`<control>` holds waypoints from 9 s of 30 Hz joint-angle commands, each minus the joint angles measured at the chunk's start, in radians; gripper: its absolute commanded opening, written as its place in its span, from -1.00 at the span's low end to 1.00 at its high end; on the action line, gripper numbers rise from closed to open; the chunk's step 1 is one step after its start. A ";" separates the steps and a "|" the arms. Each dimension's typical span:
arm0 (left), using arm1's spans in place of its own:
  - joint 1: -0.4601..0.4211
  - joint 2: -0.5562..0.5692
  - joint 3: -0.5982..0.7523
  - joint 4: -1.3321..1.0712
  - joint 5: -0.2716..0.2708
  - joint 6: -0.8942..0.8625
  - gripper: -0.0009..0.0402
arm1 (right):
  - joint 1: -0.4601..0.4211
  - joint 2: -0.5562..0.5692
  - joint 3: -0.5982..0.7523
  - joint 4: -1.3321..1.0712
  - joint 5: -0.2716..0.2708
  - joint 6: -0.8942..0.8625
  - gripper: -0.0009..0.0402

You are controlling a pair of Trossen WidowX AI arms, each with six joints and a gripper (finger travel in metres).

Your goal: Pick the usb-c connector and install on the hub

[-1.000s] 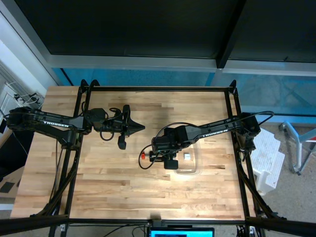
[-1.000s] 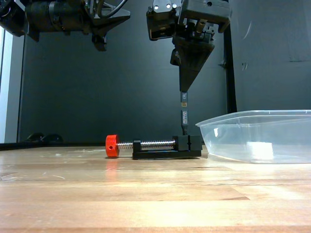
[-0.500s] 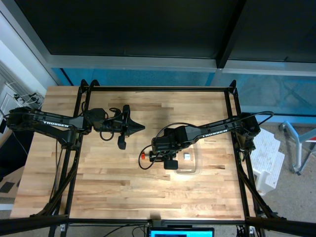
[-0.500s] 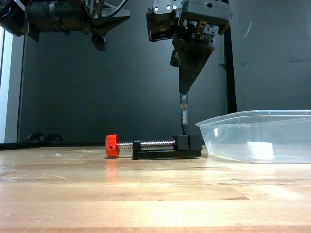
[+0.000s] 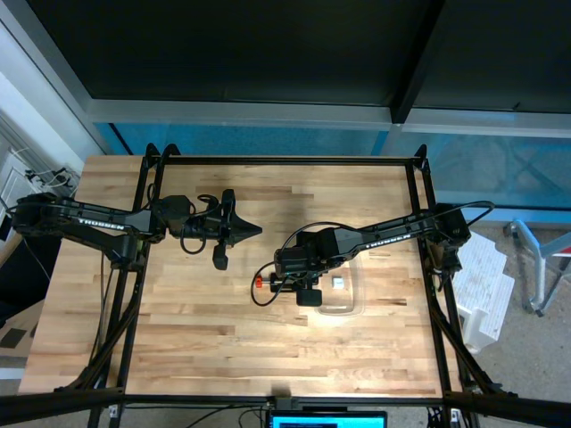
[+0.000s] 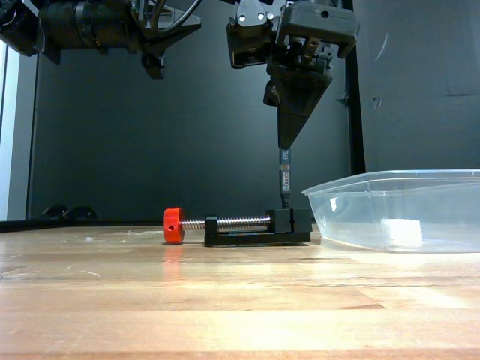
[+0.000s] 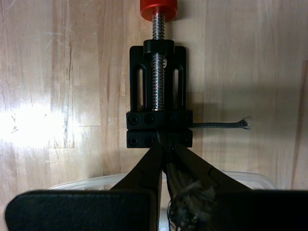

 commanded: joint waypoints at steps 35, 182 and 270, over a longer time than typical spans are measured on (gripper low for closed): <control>0.000 0.000 0.000 0.000 0.000 0.000 -0.96 | 0.001 -0.003 -0.064 0.072 0.015 -0.003 -0.95; 0.000 0.000 0.000 0.001 0.000 0.000 -0.96 | -0.195 -0.890 -1.039 1.484 -0.112 -0.108 -0.96; 0.000 0.000 0.000 0.001 0.000 0.000 -0.96 | -0.195 -0.890 -1.039 1.484 -0.112 -0.108 -0.96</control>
